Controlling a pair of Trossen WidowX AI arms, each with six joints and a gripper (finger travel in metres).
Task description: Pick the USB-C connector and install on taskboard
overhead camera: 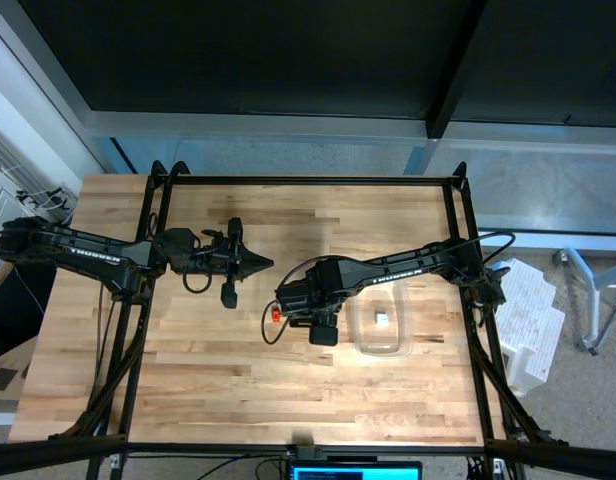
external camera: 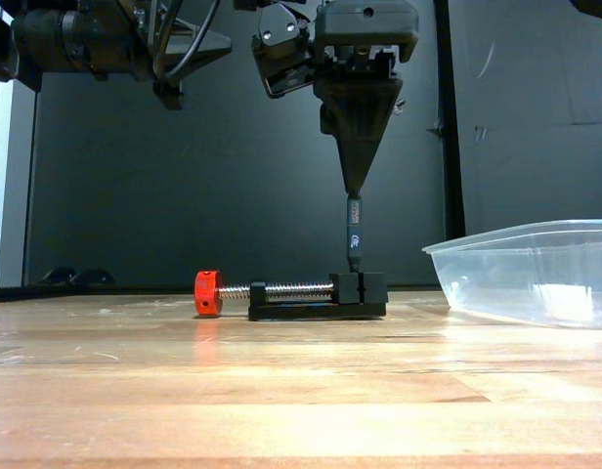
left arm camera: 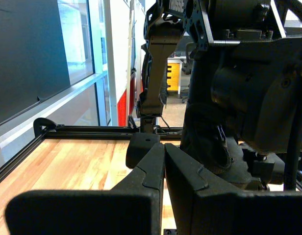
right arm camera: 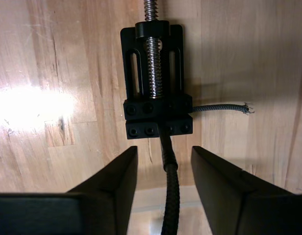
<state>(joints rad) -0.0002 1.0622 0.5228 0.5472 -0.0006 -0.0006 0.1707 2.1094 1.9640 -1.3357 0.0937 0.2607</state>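
right pincer [right arm camera: 163,148] apart — astride USB-C connector [external camera: 354,234] (upright in taskboard [external camera: 316,311]) | left pincer [left arm camera: 164,147] together — aloft at left

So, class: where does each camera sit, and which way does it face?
High: above the near edge, looking down at the table; left arm, right arm, left claw mid-table.
Low: table height, looking level at the black block; right claw above it.
Left wrist: looks along its shut claw toward the right arm.
Right wrist: looks down past its open fingers at the block.
Low and right wrist share the block.
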